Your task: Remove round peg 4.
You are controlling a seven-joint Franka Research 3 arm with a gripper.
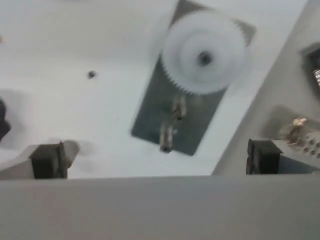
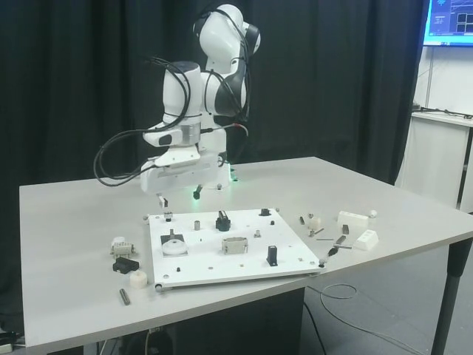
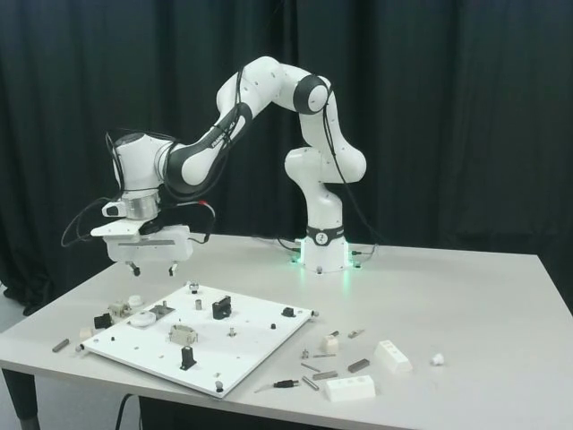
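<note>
My gripper (image 2: 179, 197) hangs open above the far left corner of the white board (image 2: 229, 266), with nothing between its fingers (image 1: 48, 160). In the wrist view, two short metal pegs (image 1: 179, 106) (image 1: 166, 136) stand on a grey plate (image 1: 150, 117) below me, beside a white gear (image 1: 204, 52). More small round pegs stand on the board (image 2: 168, 216) (image 2: 198, 224) (image 2: 257, 234). I cannot tell which one is round peg 4. In the second room view the gripper (image 3: 153, 268) is well above the board (image 3: 260, 345).
On the board sit a black block (image 2: 222, 221), a white connector (image 2: 234, 245) and a black clip (image 2: 272, 255). Loose parts lie left of the board (image 2: 124, 264) and several more to its right (image 2: 347, 229). The arm's base (image 3: 324, 255) stands behind.
</note>
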